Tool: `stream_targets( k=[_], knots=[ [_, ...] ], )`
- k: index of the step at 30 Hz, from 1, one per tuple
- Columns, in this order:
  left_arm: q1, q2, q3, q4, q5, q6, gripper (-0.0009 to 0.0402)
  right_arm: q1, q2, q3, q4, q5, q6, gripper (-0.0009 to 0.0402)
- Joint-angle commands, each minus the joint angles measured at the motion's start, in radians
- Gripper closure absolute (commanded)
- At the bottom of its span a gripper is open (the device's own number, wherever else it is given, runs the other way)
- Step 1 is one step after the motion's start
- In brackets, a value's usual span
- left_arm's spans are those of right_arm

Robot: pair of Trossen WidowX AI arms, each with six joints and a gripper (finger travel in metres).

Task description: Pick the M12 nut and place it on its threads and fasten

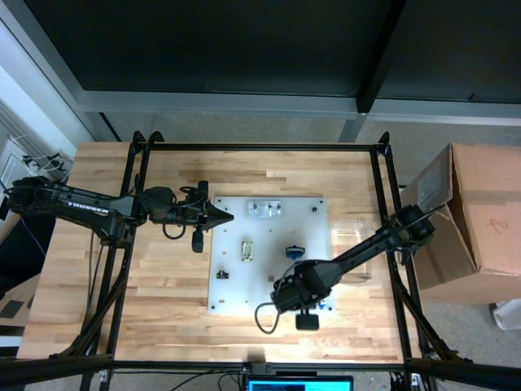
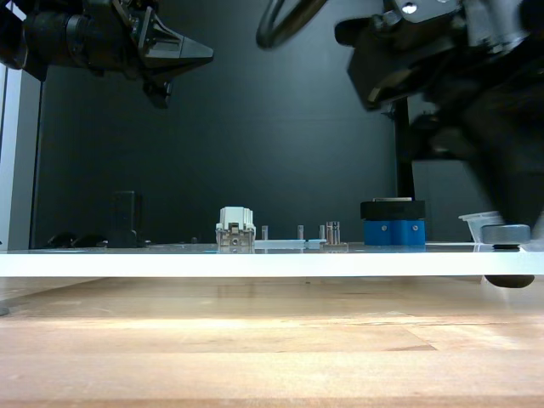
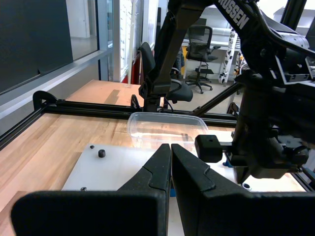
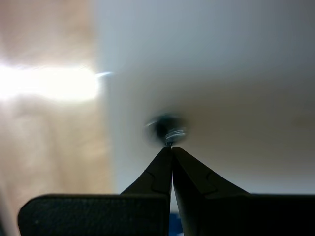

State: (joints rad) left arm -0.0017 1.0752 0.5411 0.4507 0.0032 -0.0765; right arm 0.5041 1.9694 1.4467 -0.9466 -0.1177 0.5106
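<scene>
A small silver nut (image 4: 175,133) sits against the top of the short black stud (image 4: 162,127) on the white board (image 4: 236,59); both are blurred, and I cannot tell how far down it is threaded. My right gripper (image 4: 171,147) is shut, its tips meeting just at the nut with nothing between them. From above, the right gripper (image 1: 286,300) hangs over the board's near right part and hides the stud. The low view shows a grey piece (image 2: 506,233) under that arm. My left gripper (image 1: 221,217) hovers shut and empty above the board's far left edge.
A clear tray (image 1: 356,236) stands to the right of the board, with no nut visible inside. On the board are a white connector (image 2: 235,228), a blue block (image 2: 393,231) and small silver posts (image 2: 331,231). A cardboard box (image 1: 476,216) sits beyond the table's right edge.
</scene>
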Motion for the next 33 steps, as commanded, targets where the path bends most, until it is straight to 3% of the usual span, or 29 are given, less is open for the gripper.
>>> stream_targets(
  k=[1, 16, 25, 27, 29, 32, 33],
  knots=[
    [0.0, 0.0, 0.0, 0.0, 0.0, 0.0, 0.0393, 0.003, -0.004, 0.001, -0.024, 0.013, 0.007, 0.0393],
    [0.0, 0.0, 0.0, -0.008, 0.0, 0.0, 0.0393, 0.002, -0.028, 0.017, -0.031, 0.231, 0.009, 0.0393],
    [0.0, 0.0, 0.0, -0.005, 0.0, 0.0, 0.0393, 0.005, -0.025, -0.003, -0.004, 0.225, 0.006, 0.0393],
    [0.0, 0.0, 0.0, -0.004, 0.0, 0.0, 0.0393, 0.006, -0.024, -0.011, 0.005, 0.216, 0.006, 0.0393],
    [0.0, 0.0, 0.0, -0.005, 0.0, 0.0, 0.0393, 0.006, -0.025, -0.017, 0.023, 0.162, -0.005, 0.0393],
    [0.0, 0.0, 0.0, -0.004, 0.0, 0.0, 0.0393, 0.007, -0.025, -0.018, 0.028, -0.013, -0.072, 0.0393],
    [0.0, 0.0, 0.0, -0.005, 0.0, 0.0, 0.0393, 0.007, -0.027, -0.018, 0.019, -0.038, -0.075, 0.0393]
  ],
)
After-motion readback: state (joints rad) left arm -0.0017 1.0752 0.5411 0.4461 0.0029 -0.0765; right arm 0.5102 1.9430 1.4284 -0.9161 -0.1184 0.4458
